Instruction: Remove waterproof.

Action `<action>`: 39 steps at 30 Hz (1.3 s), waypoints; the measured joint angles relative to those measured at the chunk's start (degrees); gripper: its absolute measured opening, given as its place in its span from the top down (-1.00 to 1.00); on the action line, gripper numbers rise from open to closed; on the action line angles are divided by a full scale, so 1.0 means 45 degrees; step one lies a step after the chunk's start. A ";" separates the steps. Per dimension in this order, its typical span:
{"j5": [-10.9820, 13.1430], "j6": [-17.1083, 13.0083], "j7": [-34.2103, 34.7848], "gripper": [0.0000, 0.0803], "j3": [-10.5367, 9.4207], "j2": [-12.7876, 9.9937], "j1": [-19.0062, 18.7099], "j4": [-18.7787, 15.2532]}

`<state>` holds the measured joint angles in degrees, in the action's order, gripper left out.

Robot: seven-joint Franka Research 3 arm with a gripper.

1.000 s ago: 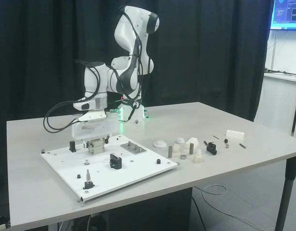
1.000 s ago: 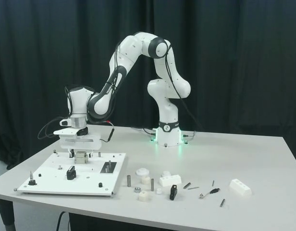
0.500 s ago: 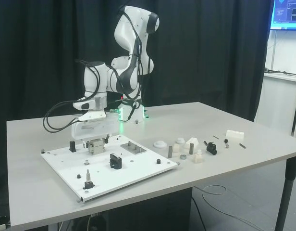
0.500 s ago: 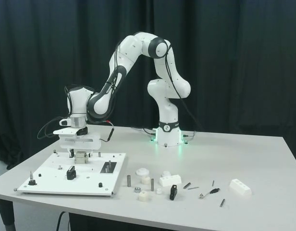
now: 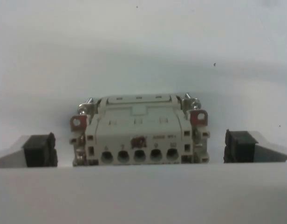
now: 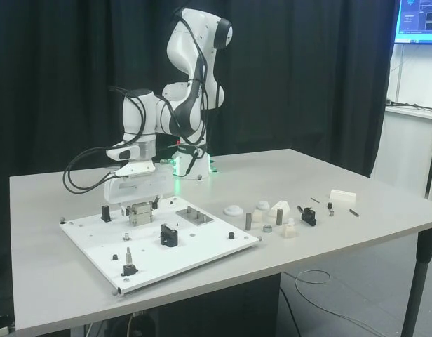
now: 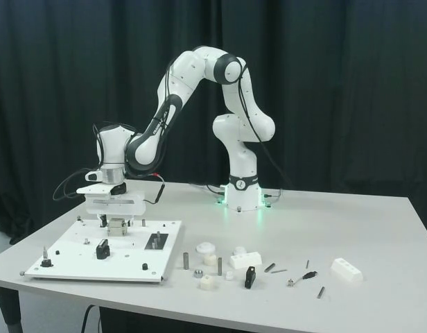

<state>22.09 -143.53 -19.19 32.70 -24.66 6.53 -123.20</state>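
Right now the gripper [image 5: 139, 154] has its black fingertips [image 5: 40, 150] spread wide, the waterproof connector [image 5: 140, 133] sitting between them untouched on the white board [image 6: 195, 242]. Looks rigid, light, moulded plastic; best pinched across its two screw-eared end faces.

A grey table [image 6: 328, 179] carries everything here. A white assembly board [image 6: 195, 242] lies flat on it towards one end, and the robot's base [image 7: 243, 198], lit green at its foot, is bolted near the far edge. Beside the board a loose scatter of small parts rests on the bare tabletop: a white disc [image 6: 234, 209], several white blocks [image 6: 280, 208], a grey pin [image 6: 248, 221] standing upright, a black clip [image 6: 308, 215], and, well apart, a white rectangular block [image 6: 343, 196].
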 joint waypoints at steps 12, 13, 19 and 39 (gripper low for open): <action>0.0001 0.0054 -0.0064 -0.54 0.0004 -0.0030 0.0004 0.0038; 0.0001 0.0059 -0.0064 -0.54 0.0004 -0.0031 0.0004 0.0041; 0.0007 0.0082 -0.0064 -0.54 0.0006 -0.0033 0.0006 0.0052; 0.0009 0.0243 -0.0064 -0.54 0.0026 -0.0044 0.0025 0.0139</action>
<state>22.13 -142.44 -19.47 32.81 -24.86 6.64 -122.58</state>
